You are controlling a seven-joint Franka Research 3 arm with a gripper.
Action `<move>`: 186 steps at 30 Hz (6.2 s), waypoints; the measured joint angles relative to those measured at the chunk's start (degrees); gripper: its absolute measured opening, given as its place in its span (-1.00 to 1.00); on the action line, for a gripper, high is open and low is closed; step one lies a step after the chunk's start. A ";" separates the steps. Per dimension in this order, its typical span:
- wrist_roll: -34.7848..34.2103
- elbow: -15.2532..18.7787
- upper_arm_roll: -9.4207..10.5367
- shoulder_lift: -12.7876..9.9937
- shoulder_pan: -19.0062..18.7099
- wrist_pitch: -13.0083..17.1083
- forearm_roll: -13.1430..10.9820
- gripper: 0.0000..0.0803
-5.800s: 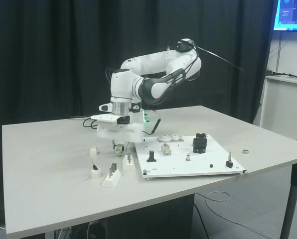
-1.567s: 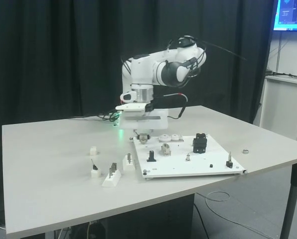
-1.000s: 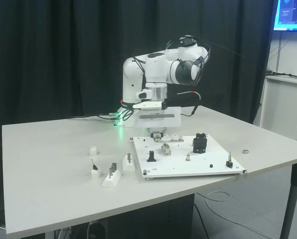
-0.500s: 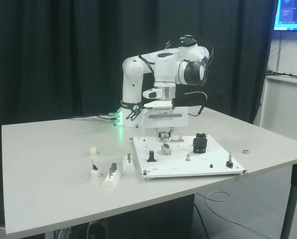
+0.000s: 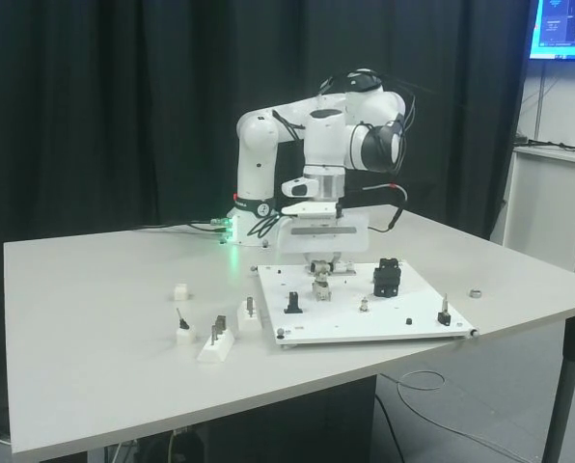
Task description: Insert waterproof.
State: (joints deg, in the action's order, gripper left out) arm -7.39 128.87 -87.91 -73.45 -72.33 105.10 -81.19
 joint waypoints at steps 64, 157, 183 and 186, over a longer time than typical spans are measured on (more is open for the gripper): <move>1.78 -3.58 2.38 0.35 2.63 0.47 2.50 -0.23; 2.06 -1.42 1.61 0.54 0.81 -1.85 2.24 -0.23; 2.06 -1.06 1.80 0.55 0.44 -0.38 1.74 -0.23; 1.98 -0.96 1.82 0.55 0.34 -0.23 1.66 -0.23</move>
State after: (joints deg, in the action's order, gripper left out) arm -5.41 127.91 -86.08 -72.91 -71.99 104.87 -79.53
